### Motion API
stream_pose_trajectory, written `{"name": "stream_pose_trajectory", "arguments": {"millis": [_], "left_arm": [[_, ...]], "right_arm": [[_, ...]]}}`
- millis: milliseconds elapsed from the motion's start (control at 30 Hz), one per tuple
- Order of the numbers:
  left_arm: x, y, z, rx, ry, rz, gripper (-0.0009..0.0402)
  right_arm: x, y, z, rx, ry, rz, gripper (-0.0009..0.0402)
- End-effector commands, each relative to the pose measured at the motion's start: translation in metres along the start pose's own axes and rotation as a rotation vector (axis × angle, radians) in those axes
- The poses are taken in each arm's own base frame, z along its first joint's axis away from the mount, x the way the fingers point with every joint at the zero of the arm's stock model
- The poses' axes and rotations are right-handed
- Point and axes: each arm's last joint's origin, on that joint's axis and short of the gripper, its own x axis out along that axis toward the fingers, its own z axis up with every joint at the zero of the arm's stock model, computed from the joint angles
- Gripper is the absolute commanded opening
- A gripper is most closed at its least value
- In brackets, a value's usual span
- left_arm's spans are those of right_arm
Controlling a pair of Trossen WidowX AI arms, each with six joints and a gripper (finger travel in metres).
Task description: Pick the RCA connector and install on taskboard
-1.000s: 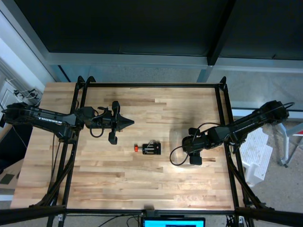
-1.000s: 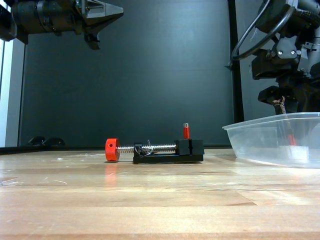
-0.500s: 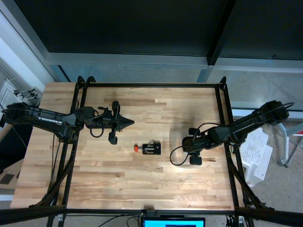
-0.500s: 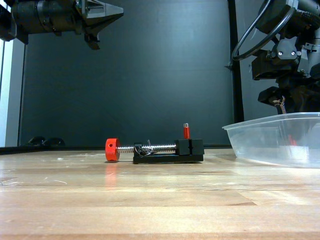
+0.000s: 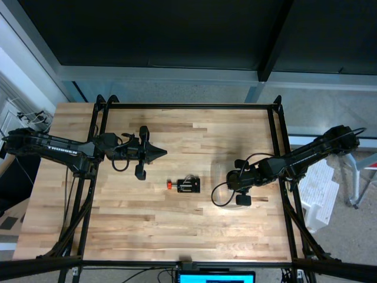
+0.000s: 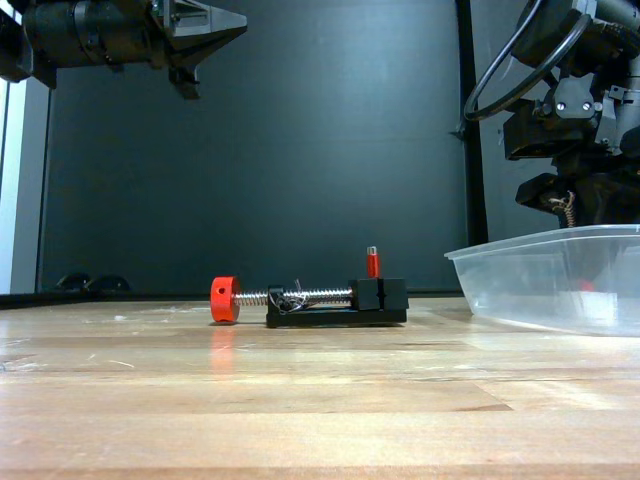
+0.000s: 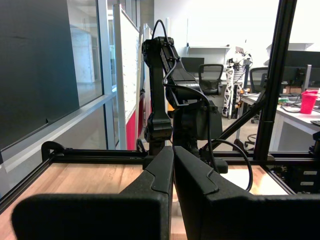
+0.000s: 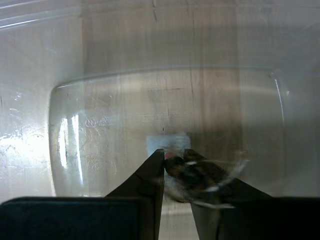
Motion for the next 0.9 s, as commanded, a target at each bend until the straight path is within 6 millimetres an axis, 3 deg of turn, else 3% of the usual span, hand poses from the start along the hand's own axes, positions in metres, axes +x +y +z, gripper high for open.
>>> {"name": "stream_pose_trajectory", "arguments": {"millis": [33, 267, 900], "left_arm": [[0.0000, 0.0000, 0.0000, 0.000, 0.000, 0.000, 0.0000], [0.0000, 0.0000, 0.0000, 0.000, 0.000, 0.000, 0.0000], [0.0000, 0.0000, 0.0000, 0.000, 0.000, 0.000, 0.0000]], "right_arm": [[-0.0002, 0.0000, 0.0001, 0.000, -0.001, 0.001, 0.0029], [-0.0002, 0.0001, 0.0001, 0.000, 0.000, 0.003, -0.0001], [-0.0093, 0.0010, 0.0061, -0.001, -0.012, 0.013, 0.0000]]}}
